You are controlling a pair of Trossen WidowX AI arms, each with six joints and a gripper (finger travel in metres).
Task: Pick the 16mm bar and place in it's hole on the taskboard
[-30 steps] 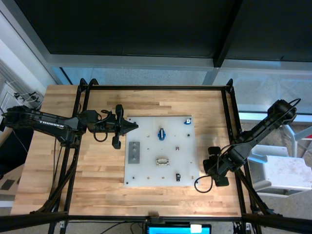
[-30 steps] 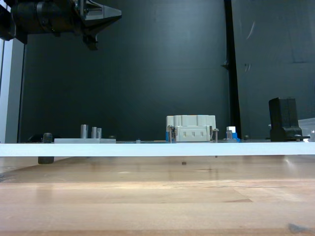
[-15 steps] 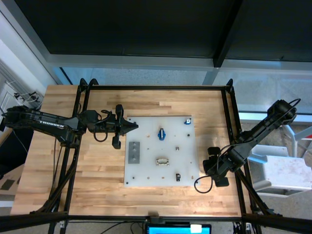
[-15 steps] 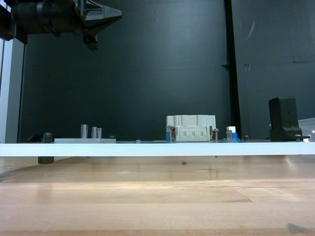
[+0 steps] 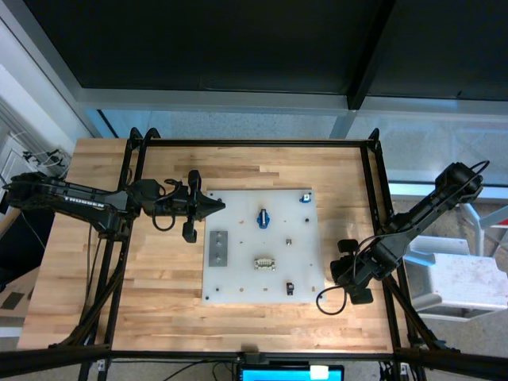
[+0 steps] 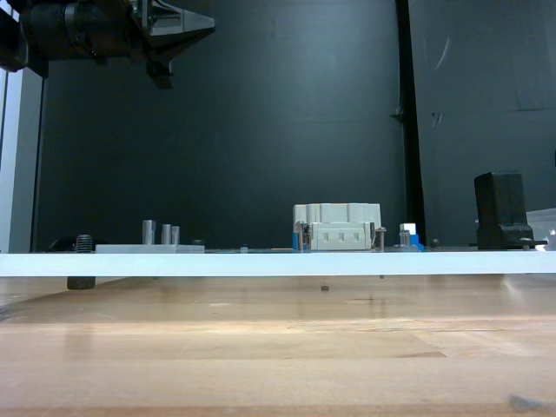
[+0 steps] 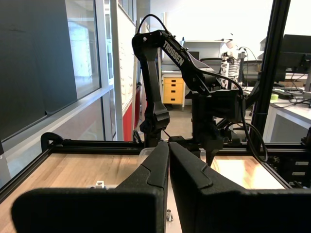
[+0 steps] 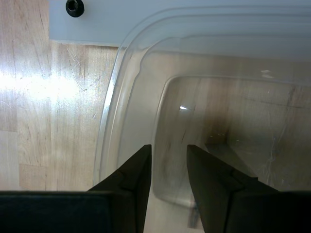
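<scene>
A grey block [image 5: 217, 248] sits on the white taskboard [image 5: 238, 286] near its left edge. In the low view three short metal bars stand upright in the block, the thickest [image 6: 148, 232] at the left; I cannot tell which one is the 16mm bar. My left gripper [image 5: 213, 205] hovers high over the board's far left corner, shut with nothing in it; its fingers [image 7: 160, 160] press together. My right gripper [image 5: 343, 270] hangs just off the board's right edge. It is open, with nothing between its fingers [image 8: 133, 174], above a clear plastic tray [image 8: 146, 73].
The board also carries a white connector [image 6: 337, 228], a blue part [image 5: 263, 217], a small blue piece [image 5: 305, 196] at the far right corner and a black upright part [image 6: 501, 208]. A black frame [image 5: 373, 182] borders the table.
</scene>
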